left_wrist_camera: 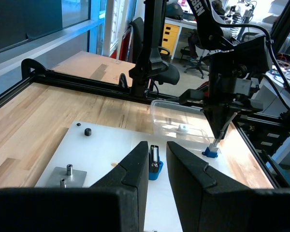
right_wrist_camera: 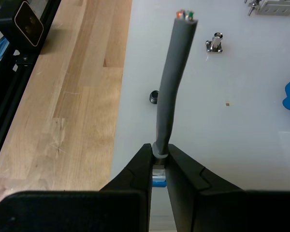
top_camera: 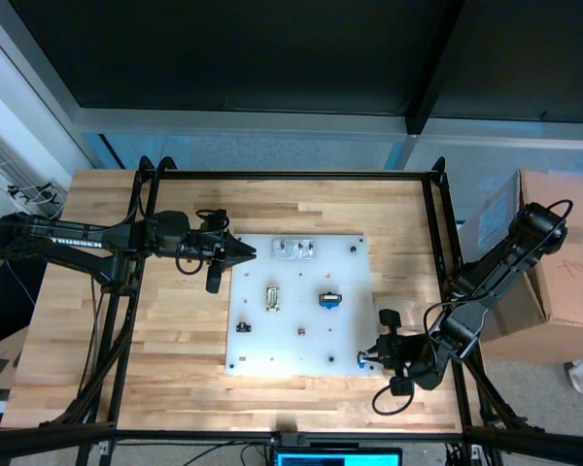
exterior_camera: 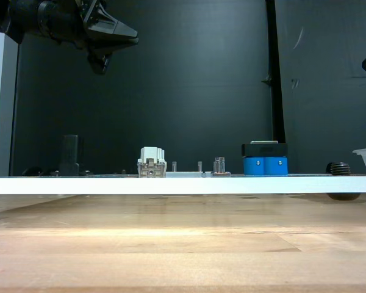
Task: Pick the RJ45 connector and install on the taskboard
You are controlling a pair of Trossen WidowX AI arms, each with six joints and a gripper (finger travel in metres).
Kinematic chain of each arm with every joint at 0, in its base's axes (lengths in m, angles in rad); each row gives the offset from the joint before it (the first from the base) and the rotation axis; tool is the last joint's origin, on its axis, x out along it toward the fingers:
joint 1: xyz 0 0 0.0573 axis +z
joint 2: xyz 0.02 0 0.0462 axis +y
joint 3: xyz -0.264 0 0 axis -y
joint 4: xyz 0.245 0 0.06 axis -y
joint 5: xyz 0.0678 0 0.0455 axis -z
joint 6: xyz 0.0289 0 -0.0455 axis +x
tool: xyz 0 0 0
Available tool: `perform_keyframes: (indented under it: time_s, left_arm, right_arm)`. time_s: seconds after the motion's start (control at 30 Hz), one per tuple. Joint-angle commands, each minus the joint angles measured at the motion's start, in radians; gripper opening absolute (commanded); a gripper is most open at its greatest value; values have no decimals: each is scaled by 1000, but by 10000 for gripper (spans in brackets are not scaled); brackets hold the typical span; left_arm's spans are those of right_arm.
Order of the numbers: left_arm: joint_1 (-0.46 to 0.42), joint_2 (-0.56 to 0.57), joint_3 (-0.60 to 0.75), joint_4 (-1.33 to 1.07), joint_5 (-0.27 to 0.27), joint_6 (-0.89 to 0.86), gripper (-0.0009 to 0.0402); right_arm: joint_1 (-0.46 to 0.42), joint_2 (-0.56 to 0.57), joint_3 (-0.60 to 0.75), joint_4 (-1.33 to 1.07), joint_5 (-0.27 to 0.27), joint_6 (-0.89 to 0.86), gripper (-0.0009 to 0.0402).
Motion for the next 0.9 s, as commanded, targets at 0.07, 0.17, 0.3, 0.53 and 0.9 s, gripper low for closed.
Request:
perform_keyframes:
  time_s: [0.07, 0.17, 0.3, 0.53, 0.9]
  left_arm:
    - [0, 0, 0, 1, 0, 0, 49]
    - [0, 0, 0, 0, 0, 0, 49]
    - [0, 0, 0, 0, 0, 0, 49]
    - [0, 0, 0, 0, 0, 0, 49]
    - [0, 0, 0, 0, 0, 0, 49]
  right_arm:
    - [-3, 7, 0, 11, -3, -10, 0]
    - [-3, 7, -5, 13, -5, -8, 0]
    - [-3, 7, -11, 15, -19, 2, 0]
    - [1, 7, -11, 19, -26, 14, 0]
    - [8, 7, -12, 16, -26, 17, 0]
